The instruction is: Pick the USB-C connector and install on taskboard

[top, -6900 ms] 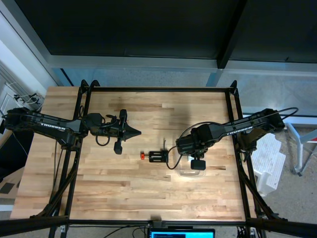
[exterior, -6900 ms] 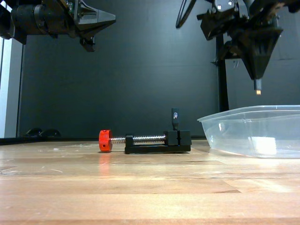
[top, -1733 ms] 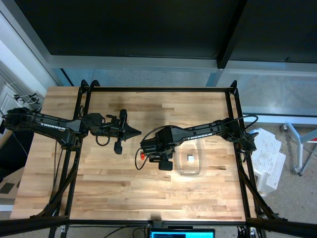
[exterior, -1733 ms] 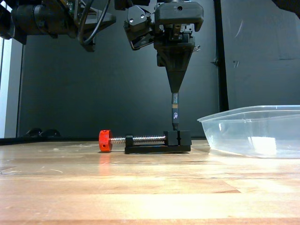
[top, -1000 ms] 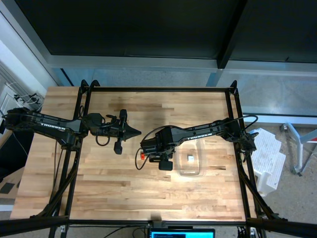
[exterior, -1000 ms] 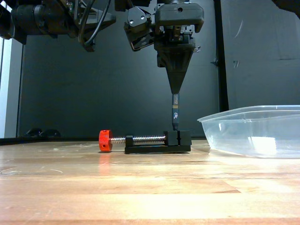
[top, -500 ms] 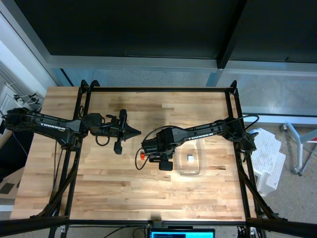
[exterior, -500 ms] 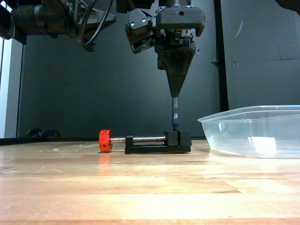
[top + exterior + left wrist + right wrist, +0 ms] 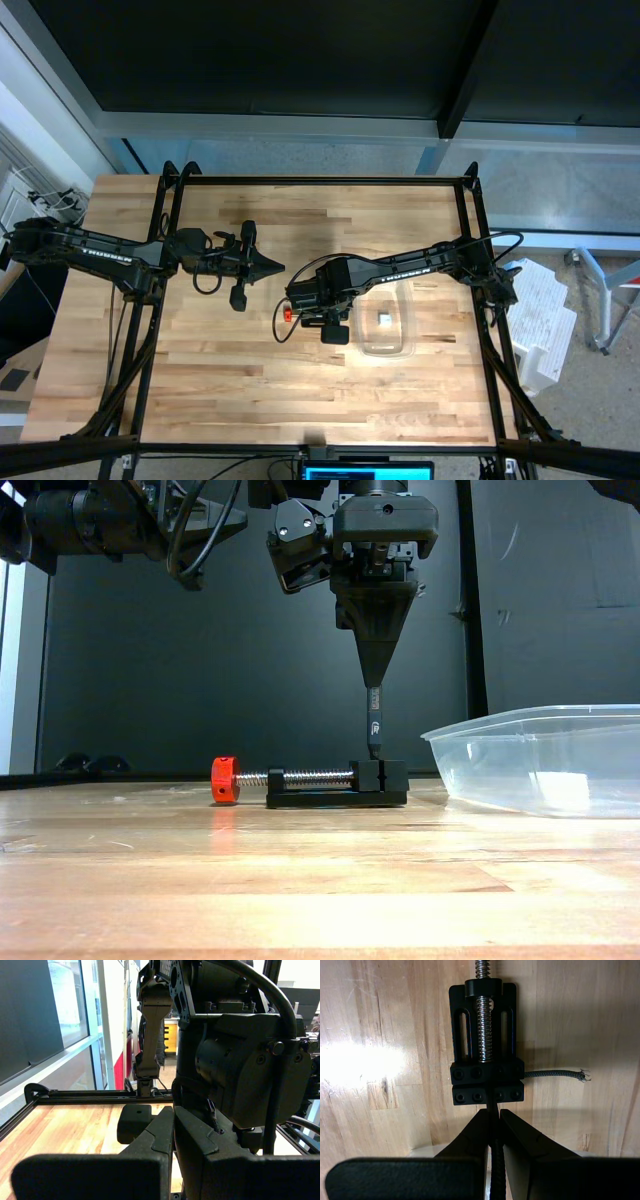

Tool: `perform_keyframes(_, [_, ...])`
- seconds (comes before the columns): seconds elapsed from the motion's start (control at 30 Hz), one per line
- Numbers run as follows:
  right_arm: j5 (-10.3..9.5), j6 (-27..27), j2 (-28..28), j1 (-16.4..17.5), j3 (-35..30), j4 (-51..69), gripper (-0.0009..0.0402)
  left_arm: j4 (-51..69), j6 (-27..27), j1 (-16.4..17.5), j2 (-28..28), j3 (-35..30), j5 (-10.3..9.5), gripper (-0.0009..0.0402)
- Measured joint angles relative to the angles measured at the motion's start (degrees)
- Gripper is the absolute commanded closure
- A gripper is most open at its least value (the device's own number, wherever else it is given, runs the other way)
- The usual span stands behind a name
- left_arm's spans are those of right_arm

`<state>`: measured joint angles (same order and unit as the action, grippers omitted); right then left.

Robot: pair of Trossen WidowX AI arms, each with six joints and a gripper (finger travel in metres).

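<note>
We see right gripper (image 9: 373, 685) fingers pinching USB-C connector (image 9: 373, 725) upright, tip meeting taskboard (image 9: 335, 781) nr table (image 9: 250, 380) ctr; left gripper (image 9: 276, 267) hangs toward left edge, fingers pressed together.

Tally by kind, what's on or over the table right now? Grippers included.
Grippers: 2 (left gripper parked over the table at left, jaws shut; right gripper over the taskboard, jaws shut on the USB-C connector)
taskboard: 1
USB-C connector: 1
clear plastic tray: 1
small white item in tray: 1
braided cord stub: 1
Total: 7
</note>
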<state>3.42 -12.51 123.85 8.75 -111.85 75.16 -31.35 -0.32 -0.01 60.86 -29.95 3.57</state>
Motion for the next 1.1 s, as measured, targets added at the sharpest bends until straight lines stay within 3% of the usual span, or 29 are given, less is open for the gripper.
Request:
perform_keyframes(0.2, [-0.2,0.0,1.11,0.0,-0.35,0.42,0.0314,0.0,0.0,0.0,-0.02,0.02,0.02,0.0393])
perform_keyframes(0.7, [-0.04,0.2,-2.84,0.17,-0.74,1.27,0.0247,0.0,0.0,0.0,-0.02,0.02,0.02,0.0393])
perform_keyframes(1.1, [-0.02,0.2,-7.13,0.07,-0.79,3.45,0.0235,0.0,0.02,0.0,-0.02,0.0,0.02,0.0393])
